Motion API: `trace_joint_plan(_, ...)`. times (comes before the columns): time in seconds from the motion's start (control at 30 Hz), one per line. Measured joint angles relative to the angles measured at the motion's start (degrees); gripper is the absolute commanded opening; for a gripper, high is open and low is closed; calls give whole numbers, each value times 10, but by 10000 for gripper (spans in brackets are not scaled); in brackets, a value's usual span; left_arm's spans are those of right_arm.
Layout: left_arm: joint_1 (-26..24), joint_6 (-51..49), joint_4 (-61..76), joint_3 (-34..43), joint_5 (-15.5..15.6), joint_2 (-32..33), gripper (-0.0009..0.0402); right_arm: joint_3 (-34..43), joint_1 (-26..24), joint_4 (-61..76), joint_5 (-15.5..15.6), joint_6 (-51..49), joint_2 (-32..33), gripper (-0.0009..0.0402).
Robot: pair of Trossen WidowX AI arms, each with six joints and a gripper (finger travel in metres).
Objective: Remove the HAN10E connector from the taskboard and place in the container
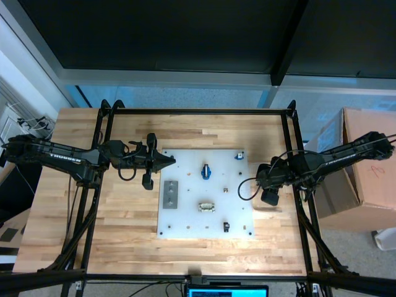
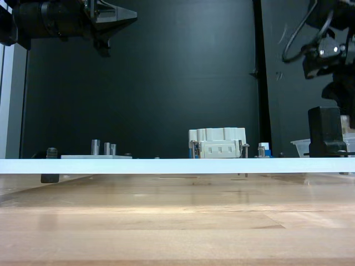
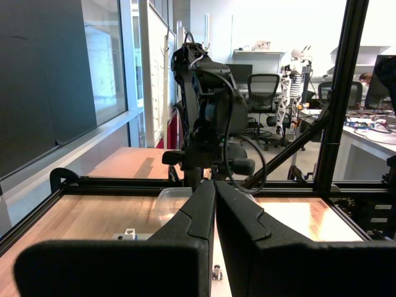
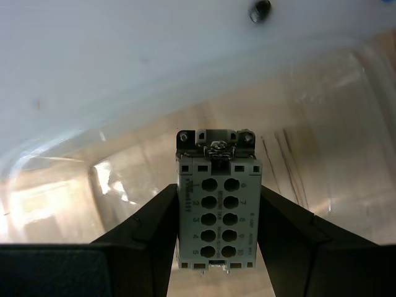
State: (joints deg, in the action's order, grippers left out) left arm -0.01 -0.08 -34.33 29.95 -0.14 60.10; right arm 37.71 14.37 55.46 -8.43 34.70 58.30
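Wooden table [image 1: 124, 210]: HAN10E connector [image 4: 218, 204] in right gripper [image 4: 216, 197], seemingly over container [image 2: 300, 147]; left gripper [image 3: 215, 185], fingers [image 3: 244, 218] together, above left edge of taskboard [image 1: 185, 213].

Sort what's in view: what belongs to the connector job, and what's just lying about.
Job in hand:
connector, held by the right gripper over the clear container
white board
left gripper, jaws shut and empty, raised over the board's left edge

Lying about:
blue part, grey peg block, beige housing and small black part, all on the board
cardboard box, off to the right
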Motion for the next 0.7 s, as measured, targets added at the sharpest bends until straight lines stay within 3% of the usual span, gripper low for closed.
trace_joint_plan(0.7, 0, 0, 0, 0, 0, 0, 0, -85, 0, -107, -4, 24, 76, 5)
